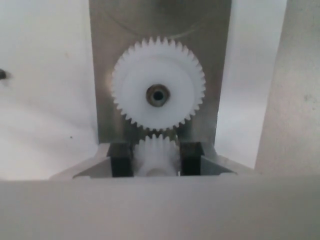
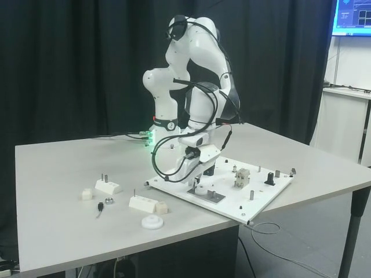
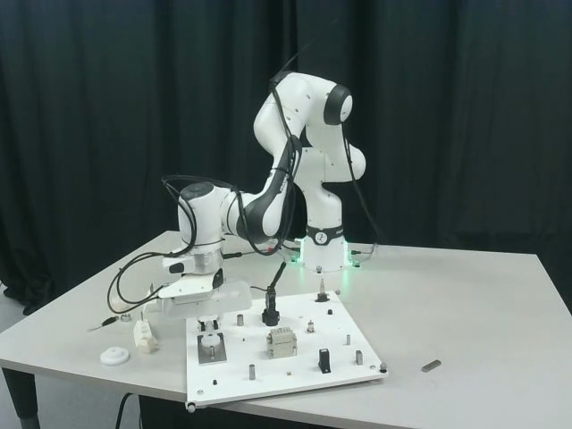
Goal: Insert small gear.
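Observation:
In the wrist view a small white gear (image 1: 156, 155) sits between two black fingertips (image 1: 121, 159), and my gripper (image 1: 156, 161) is shut on it. Its teeth meet those of a large white gear (image 1: 158, 90), which lies flat on a grey metal plate (image 1: 102, 100) with a dark bore at its centre. From the first room view the gripper (image 2: 200, 174) stands low over the grey plate (image 2: 210, 196) on the white board (image 2: 264, 197). The second room view shows the gripper (image 3: 207, 319) just above the large gear (image 3: 209, 340).
Loose white parts lie on the table beside the board: a pegged block (image 2: 108, 186), another block (image 2: 148, 204) and a round piece (image 2: 152, 222). Pegs, a connector block (image 3: 281, 342) and black holders (image 3: 270, 313) stand on the board. A small grey bar (image 3: 431, 365) lies apart.

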